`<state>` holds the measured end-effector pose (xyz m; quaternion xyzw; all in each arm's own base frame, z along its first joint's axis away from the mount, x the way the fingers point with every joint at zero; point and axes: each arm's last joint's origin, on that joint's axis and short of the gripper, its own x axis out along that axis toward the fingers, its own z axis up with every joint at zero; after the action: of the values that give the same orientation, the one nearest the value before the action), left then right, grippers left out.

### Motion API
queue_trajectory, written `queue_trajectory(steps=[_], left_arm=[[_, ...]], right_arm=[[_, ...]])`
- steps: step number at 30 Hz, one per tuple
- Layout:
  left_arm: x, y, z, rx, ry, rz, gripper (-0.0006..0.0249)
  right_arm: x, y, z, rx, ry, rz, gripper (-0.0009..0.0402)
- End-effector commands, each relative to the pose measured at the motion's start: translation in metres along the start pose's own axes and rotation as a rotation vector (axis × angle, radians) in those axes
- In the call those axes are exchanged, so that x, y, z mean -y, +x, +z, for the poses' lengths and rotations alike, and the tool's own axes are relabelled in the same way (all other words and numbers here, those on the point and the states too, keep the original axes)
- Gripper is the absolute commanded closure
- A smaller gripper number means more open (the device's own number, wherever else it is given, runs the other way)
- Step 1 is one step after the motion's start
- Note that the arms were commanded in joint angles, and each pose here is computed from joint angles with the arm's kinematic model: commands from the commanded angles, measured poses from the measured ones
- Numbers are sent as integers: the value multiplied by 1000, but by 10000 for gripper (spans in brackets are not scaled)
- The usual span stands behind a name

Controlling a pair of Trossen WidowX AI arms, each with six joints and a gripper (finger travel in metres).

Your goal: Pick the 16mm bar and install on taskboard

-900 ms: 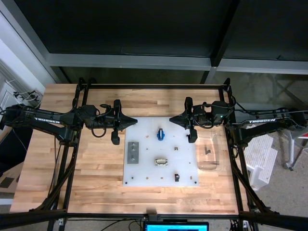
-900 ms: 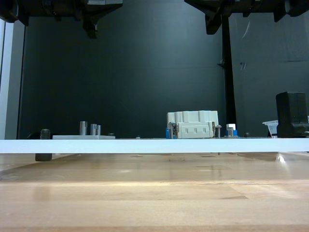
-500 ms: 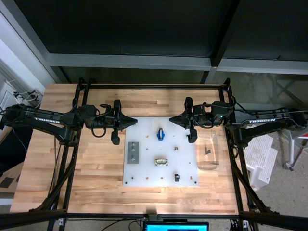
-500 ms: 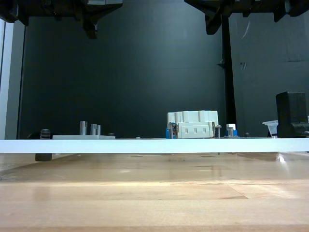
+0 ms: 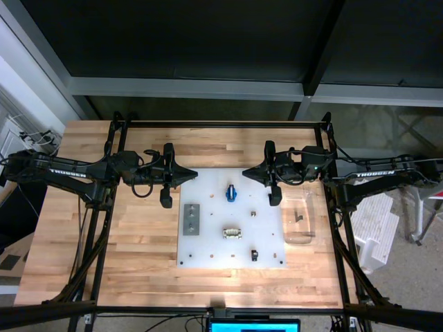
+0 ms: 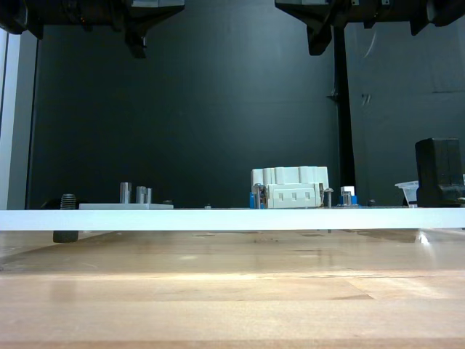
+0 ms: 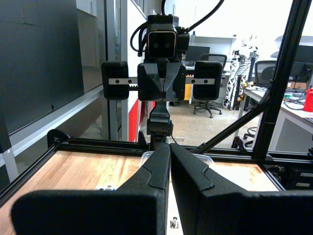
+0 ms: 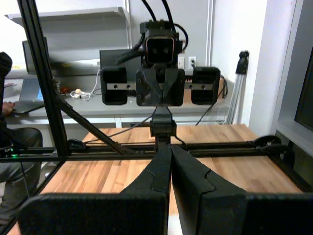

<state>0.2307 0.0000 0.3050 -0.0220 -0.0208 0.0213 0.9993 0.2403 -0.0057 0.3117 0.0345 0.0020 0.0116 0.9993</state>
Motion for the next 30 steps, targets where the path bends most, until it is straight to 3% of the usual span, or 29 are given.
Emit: queue_trajectory(steps=[1, 9, 19, 30], left_arm=[[0, 0, 0, 0, 0, 0, 243], [0, 0, 0, 0, 0, 0, 243], [0, 0, 0, 0, 0, 0, 243], [0, 0, 0, 0, 0, 0, 243]], right_arm=[[-1, -2, -1, -72, 24, -4, 394], [-7, -15, 5, -404, 7, 1, 394], [-27, -35, -6, -740, -25, 75, 393], [-36, -53, -22, -973, -16, 45, 393]])
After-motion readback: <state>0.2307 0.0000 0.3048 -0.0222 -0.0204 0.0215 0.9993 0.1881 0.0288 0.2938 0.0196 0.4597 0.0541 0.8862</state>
